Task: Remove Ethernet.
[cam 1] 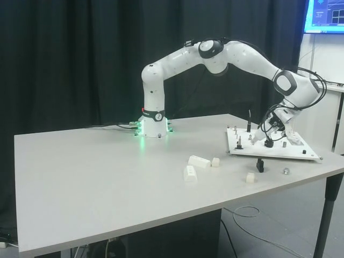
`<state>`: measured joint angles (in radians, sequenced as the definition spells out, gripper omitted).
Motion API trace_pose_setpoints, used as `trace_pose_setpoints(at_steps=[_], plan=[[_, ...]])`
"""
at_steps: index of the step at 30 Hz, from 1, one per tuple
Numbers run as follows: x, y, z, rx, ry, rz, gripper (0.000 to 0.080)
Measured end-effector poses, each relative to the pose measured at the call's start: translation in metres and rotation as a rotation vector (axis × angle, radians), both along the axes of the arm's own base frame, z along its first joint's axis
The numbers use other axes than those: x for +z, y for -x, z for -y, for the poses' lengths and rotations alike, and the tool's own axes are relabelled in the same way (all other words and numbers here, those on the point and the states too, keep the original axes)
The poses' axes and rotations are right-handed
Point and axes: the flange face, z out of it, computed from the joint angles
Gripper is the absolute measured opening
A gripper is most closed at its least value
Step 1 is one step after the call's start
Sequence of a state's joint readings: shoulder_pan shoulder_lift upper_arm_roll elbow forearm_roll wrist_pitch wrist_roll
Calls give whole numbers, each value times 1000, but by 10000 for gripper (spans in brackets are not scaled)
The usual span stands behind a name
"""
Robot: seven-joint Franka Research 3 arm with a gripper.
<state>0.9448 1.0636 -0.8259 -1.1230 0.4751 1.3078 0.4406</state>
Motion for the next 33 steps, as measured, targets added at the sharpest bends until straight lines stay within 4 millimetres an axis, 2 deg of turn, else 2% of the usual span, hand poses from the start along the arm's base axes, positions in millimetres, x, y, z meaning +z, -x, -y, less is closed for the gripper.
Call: trace_pose_setpoints(at_steps=[13, 33], plan=[[16, 15, 4, 63, -59, -15, 800], [52, 51, 43, 172, -139, 99, 800]])
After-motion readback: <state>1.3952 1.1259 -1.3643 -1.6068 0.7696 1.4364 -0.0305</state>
